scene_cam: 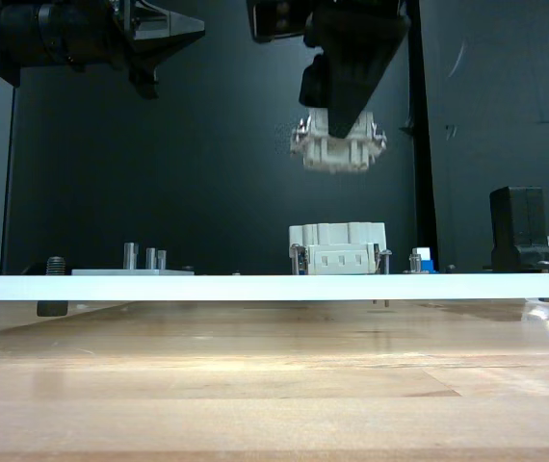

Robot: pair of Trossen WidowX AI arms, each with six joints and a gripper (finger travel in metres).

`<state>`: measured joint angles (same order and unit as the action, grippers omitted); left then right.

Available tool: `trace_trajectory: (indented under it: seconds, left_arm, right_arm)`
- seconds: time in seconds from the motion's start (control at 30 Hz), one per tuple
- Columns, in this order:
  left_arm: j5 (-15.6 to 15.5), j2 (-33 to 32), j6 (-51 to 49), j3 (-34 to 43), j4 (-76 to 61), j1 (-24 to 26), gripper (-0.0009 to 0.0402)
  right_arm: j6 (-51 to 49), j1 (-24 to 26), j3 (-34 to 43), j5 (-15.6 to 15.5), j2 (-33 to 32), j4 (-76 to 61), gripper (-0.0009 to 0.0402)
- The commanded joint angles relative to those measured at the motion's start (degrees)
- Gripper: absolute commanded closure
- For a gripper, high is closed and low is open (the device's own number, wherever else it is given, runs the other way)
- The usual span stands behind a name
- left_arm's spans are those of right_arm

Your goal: Remove the HAN10E connector from the taskboard and place in the container

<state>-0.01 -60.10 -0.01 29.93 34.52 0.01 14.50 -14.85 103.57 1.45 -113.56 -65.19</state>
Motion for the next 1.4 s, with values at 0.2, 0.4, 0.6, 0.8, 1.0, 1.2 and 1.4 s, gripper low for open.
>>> trace_trajectory:
  seconds: [0.2,0.4,0.6,0.8,1.0,1.2,1.4]
  left_arm:
    - [0.00,0.00,0.02,0.02,0.00,-0.02,0.0393]
    - [0.00,-0.02,0.02,0.02,0.00,-0.02,0.0393]
    - [0.00,-0.02,0.02,0.02,0.00,0.00,0.0393]
    - [0.00,-0.02,0.02,0.02,0.00,0.00,0.0393]
    - [0.00,0.00,0.00,0.02,0.00,0.00,0.0393]
    - [0.00,-0.02,0.02,0.02,0.00,-0.02,0.0393]
    - [0.00,-0.02,0.02,0.02,0.00,-0.02,0.0393]
  right_arm:
    - [0.07,-0.02,0.02,0.09,0.66,-1.31,0.0378]
    - [0.20,-0.15,-0.02,0.13,1.11,-1.46,0.0377]
    - [0.72,-1.51,-3.10,2.23,4.85,-1.75,0.0378]
    - [1.75,-2.97,-11.45,3.65,11.96,-1.62,0.0377]
    - [1.79,-4.22,-21.59,3.58,20.04,-0.94,0.0377]
    - [3.32,-5.62,-31.54,3.56,28.13,-0.09,0.0378]
    - [6.67,-7.67,-39.80,3.56,35.76,0.13,0.0377]
